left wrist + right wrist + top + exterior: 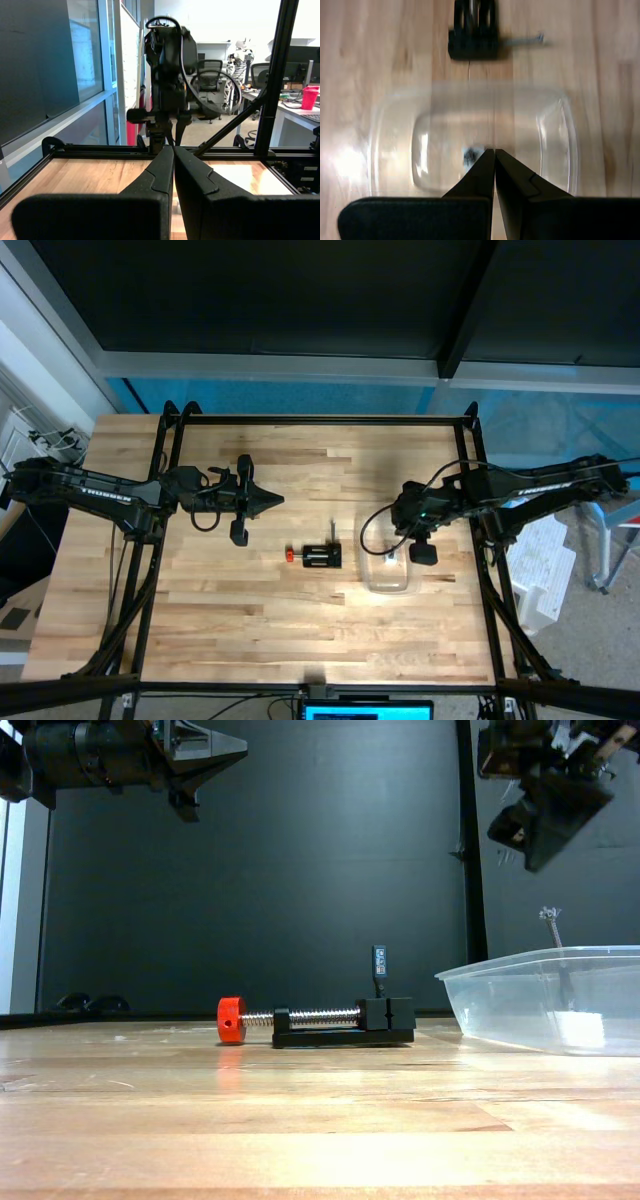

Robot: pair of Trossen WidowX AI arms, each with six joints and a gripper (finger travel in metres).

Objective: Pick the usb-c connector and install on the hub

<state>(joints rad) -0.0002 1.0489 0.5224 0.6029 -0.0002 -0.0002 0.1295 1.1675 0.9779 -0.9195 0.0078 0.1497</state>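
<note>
Right gripper [494, 150] hangs over the tray [568, 131], fingers pressed together, empty. The connector [470, 156] lies loose inside the tray. Left gripper [276, 500] likewise closed and empty, above the table [250, 625].

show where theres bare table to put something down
Bare table: the near strip in front of the vise and the clear tub; the far strip behind them; the left half under the left gripper, hanging high, shut. Crowded: the gap from vise to tub, right gripper shut above the tub. In the tub a dark item; usb-c connector or not, cannot tell.
</note>
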